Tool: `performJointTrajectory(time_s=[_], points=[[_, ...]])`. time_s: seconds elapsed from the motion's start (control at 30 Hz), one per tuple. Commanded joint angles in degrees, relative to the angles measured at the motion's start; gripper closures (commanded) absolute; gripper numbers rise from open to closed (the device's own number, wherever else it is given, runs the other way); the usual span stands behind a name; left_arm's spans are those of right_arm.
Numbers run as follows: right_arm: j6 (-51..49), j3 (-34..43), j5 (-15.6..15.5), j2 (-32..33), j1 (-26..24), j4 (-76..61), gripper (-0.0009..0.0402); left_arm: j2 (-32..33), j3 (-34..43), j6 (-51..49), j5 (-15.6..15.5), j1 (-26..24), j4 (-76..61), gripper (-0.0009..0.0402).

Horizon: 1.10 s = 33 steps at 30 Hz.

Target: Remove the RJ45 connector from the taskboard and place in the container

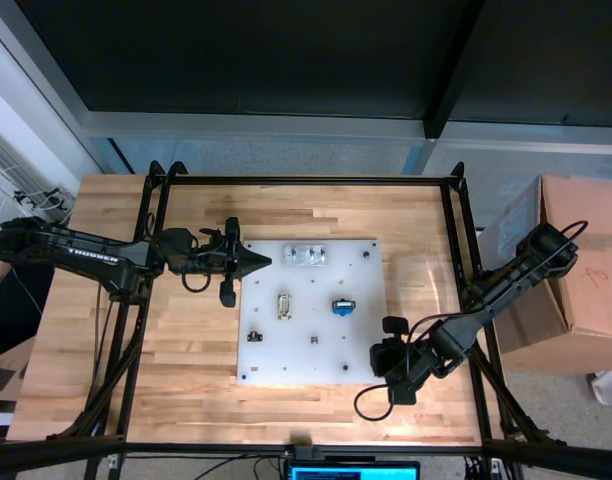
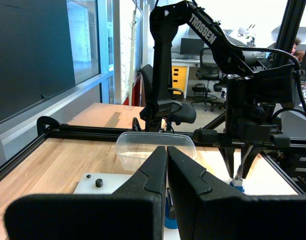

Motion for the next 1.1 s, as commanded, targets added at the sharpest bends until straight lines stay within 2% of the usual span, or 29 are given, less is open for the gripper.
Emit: performJointTrajectory(time_s=[0.03,0.27,0.87,1.1], points=[[0.00,0.02,-0.02,-0.04,0.02,-0.02,0.0331,0.00,0.02,0.02,0.00,0.00,0.02,0.0393],[0.04,0.04,-0.02,-0.04,0.00,0.07,0.0397,0.00,0.02,0.02,0.00,0.02,0.02,0.0393],[-0.22,1.51,0.07,-0.96,-0.02,-1.57,0.0393,0.00,0.02,0.02,0.00,0.02,0.02,0.0393],[-0.63,3.26,1.53,-2.56,-0.26,-4.15,0.0393,0.00,0.02,0.02,0.00,0.00,0.02,0.0393]])
